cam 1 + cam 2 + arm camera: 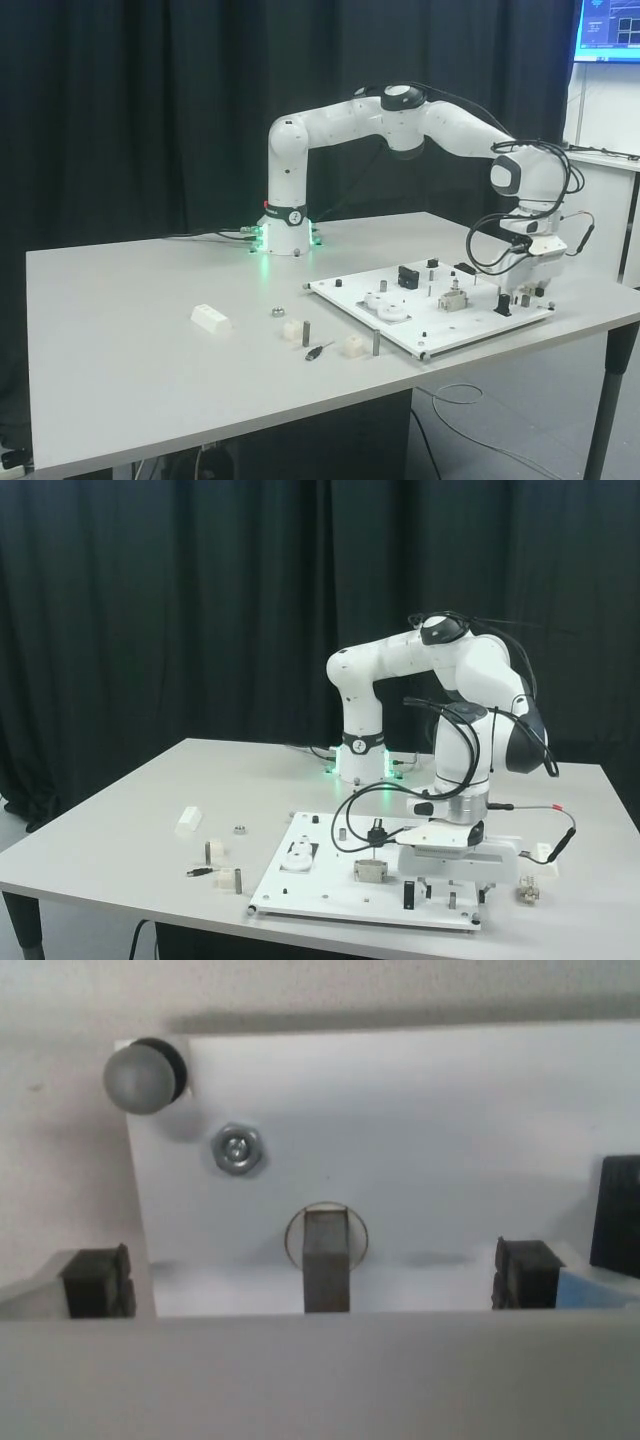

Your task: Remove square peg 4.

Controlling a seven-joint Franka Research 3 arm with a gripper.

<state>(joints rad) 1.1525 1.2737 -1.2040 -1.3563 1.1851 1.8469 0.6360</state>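
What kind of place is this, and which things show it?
Probably a robotics laboratory: a white Franka arm is bolted on a grey table, black curtains hang behind it, and a white assembly board holds pegs and parts.

The white robot arm (440,690) bends down over the flat white assembly board (330,885); a small white block (187,820) lies well apart from that board.

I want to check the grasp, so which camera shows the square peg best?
The wrist view: the square peg stands in its round hole midway between the open fingers. In both room views the gripper hides it or it is too small to tell.
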